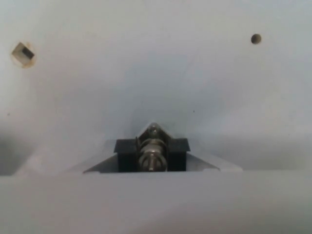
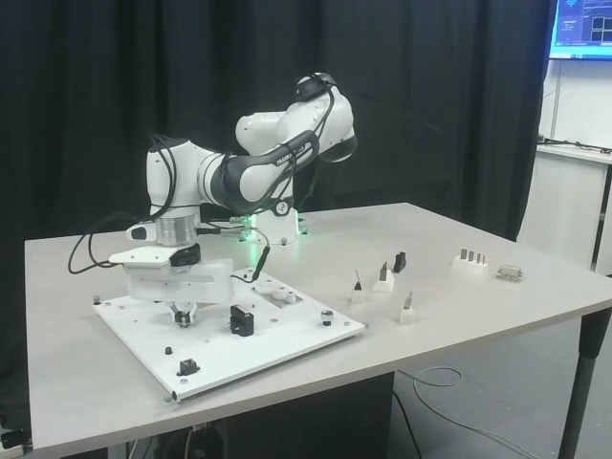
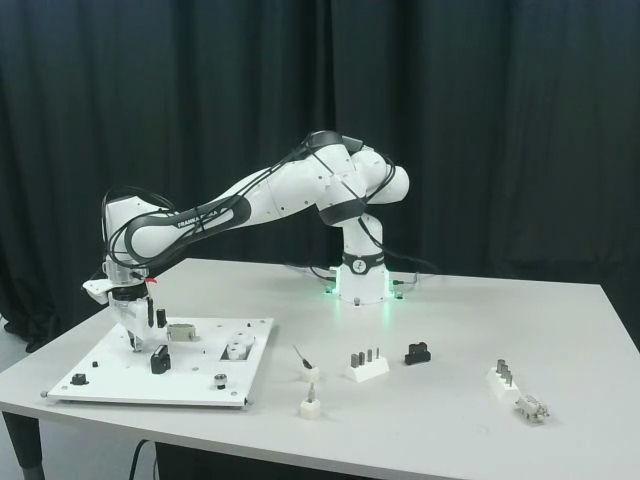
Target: Insert BNC.
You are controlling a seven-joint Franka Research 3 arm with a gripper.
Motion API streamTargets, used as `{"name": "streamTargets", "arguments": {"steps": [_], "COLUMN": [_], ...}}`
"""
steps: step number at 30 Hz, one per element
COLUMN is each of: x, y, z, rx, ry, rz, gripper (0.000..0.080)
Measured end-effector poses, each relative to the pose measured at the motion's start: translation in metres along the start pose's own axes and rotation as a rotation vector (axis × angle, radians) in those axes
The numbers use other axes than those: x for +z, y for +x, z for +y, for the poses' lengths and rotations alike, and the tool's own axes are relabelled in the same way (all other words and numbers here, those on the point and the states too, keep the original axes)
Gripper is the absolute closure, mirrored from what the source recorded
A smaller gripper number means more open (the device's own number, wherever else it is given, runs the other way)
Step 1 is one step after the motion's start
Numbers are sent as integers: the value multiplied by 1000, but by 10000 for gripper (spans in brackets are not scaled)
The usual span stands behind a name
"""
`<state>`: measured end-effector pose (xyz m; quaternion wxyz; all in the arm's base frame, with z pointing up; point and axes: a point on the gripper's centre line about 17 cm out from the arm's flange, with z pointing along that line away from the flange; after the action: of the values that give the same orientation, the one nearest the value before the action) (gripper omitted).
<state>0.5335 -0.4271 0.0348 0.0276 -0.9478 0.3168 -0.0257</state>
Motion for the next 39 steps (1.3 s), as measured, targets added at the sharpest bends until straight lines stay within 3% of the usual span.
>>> {"name": "streamTargets", "arguments": {"steps": [23, 39], "x": [-1, 0], "y": [0, 0], "z": [0, 0], "rx": [2, 198], "ry": [-2, -3], "rz": [-1, -1], "gripper": [682, 682]}}
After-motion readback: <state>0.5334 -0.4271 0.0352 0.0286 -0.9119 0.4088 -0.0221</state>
